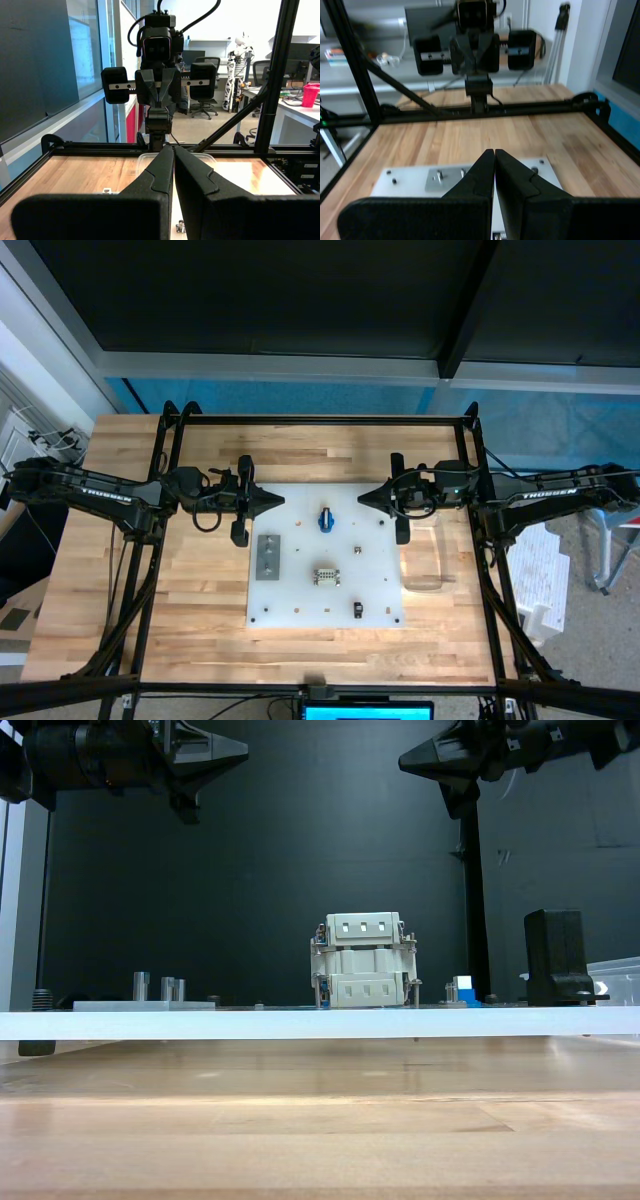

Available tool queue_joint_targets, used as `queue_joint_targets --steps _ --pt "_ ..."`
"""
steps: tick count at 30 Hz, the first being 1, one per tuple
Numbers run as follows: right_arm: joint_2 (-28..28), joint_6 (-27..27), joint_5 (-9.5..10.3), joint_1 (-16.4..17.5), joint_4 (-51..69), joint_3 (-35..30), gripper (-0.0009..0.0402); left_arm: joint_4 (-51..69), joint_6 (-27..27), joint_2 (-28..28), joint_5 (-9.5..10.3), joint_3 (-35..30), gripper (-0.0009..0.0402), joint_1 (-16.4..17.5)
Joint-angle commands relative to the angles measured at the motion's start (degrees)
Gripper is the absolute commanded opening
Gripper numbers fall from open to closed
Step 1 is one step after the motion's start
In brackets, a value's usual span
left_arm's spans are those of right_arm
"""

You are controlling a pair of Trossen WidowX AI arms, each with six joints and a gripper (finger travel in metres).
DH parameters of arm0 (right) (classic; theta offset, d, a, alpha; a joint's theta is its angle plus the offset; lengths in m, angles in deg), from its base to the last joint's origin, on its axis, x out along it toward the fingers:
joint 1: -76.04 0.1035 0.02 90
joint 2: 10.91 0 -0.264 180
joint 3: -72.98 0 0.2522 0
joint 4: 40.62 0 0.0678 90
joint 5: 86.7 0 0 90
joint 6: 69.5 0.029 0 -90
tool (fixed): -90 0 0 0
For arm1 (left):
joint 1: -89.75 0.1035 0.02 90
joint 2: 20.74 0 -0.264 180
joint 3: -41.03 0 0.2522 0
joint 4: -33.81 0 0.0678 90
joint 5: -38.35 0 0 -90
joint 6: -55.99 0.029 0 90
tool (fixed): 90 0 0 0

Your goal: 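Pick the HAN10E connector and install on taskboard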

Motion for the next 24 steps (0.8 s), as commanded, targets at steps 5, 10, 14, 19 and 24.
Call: queue_joint_targets --steps 5,10,14,19,24 --pt "1.77 0.28 -0.07 -1.25 -5.62 4.20 0.0000 -0.02 0.00 -0.02 -0.02 0.00 0.0001 0.00" --pt "2.16 0.81 2.19 -1.25 -8.61 4.44 0.0000 -0.02 0.00 -0.02 -0.02 0.00 0.0001 0.00" --pt "2.16 1.51 2.69 -1.22 -10.23 4.44 0.0000 -0.02 0.00 -0.02 -0.02 0.00 0.0001 0.00" --pt "2.16 1.62 2.69 -1.22 -11.32 4.46 0.0000 -0.02 0.00 -0.02 -0.02 0.00 0.0001 0.00" --pt "2.16 1.60 2.38 -1.25 -11.32 4.52 0.0000 -0.02 0.00 -0.02 -0.02 0.00 0.0001 0.02"
